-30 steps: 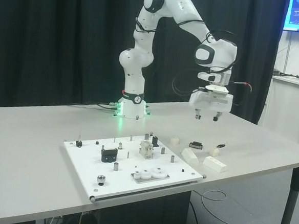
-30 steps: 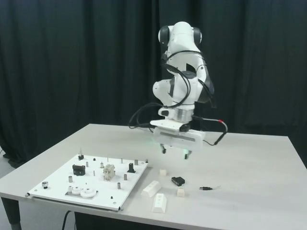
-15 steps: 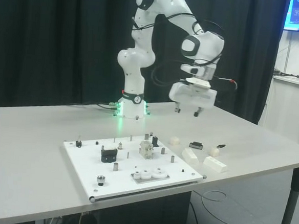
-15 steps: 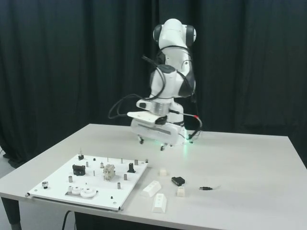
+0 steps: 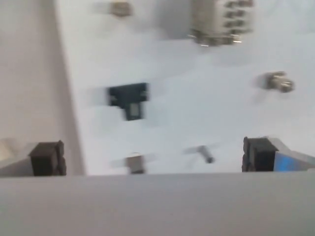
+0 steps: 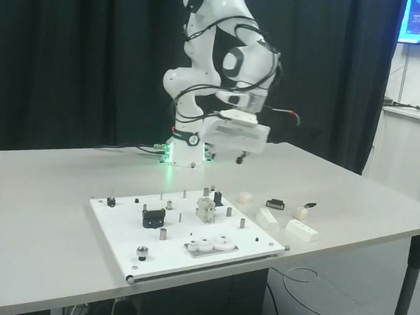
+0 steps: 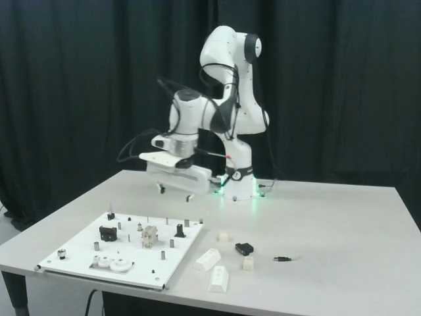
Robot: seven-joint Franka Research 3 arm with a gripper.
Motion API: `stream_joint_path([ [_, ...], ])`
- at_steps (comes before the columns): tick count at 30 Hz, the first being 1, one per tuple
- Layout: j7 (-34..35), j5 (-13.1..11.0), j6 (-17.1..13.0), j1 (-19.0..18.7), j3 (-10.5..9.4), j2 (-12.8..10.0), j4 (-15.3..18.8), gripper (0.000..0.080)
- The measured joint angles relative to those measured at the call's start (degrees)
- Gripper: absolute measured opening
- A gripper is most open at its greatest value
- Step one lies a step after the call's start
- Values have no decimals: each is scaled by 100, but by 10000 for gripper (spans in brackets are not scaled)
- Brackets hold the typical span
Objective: Remove Ethernet.
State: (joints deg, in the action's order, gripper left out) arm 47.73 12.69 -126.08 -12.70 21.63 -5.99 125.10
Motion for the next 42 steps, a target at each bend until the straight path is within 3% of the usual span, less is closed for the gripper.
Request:
stream_joint_path([
  [13,-1228,-1,-432,860,163,0,134,800],
  [26,-2451,-102,-1024,1264,780,-19,284,800],
  [33,-3368,-506,-1481,1441,1146,-105,400,800],
  [42,-4625,-1475,-1758,1736,1385,-419,381,800],
])
